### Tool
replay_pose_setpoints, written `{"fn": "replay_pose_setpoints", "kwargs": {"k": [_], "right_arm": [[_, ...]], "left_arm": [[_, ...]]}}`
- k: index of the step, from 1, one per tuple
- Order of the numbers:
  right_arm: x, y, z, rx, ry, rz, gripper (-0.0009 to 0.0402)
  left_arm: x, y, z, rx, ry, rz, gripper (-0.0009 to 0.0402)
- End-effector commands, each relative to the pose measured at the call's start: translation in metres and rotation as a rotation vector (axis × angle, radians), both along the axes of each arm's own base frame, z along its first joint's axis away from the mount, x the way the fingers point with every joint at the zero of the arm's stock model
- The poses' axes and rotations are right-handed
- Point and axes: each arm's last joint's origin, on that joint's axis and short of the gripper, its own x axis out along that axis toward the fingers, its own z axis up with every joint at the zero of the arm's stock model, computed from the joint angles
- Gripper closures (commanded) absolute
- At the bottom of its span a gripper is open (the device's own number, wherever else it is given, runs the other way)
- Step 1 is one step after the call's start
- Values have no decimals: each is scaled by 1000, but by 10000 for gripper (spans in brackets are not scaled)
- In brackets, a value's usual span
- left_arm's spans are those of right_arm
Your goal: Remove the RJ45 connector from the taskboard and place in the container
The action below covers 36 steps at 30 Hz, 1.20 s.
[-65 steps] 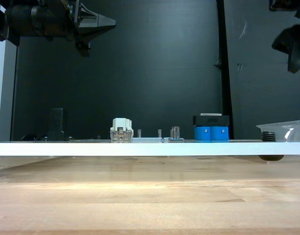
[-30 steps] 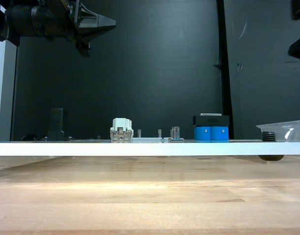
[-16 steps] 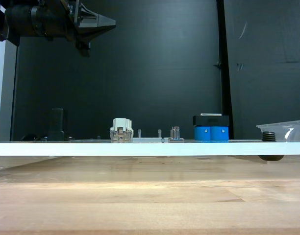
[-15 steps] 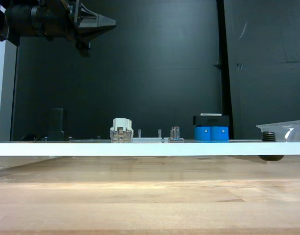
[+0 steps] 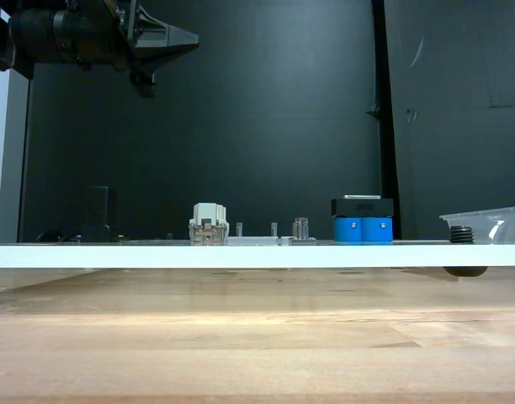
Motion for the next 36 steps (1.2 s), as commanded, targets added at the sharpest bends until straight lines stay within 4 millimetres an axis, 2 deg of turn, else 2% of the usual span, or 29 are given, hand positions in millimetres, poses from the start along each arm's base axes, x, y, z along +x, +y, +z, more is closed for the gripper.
{"fn": "replay_pose_setpoints", "kwargs": {"k": [1, 15, 27, 36], "right_arm": [[-1, 2, -7, -23, 14, 9, 162], [-1, 12, -30, -39, 21, 67, 162], [-8, 7, -47, -48, 26, 93, 163], [-11, 4, -57, -31, 16, 102, 199]], "left_arm": [[0, 0, 0, 0, 0, 0, 393], [0, 0, 0, 0, 0, 0, 393], [0, 0, 0, 0, 0, 0, 393], [0, 0, 0, 0, 0, 0, 393]]}}
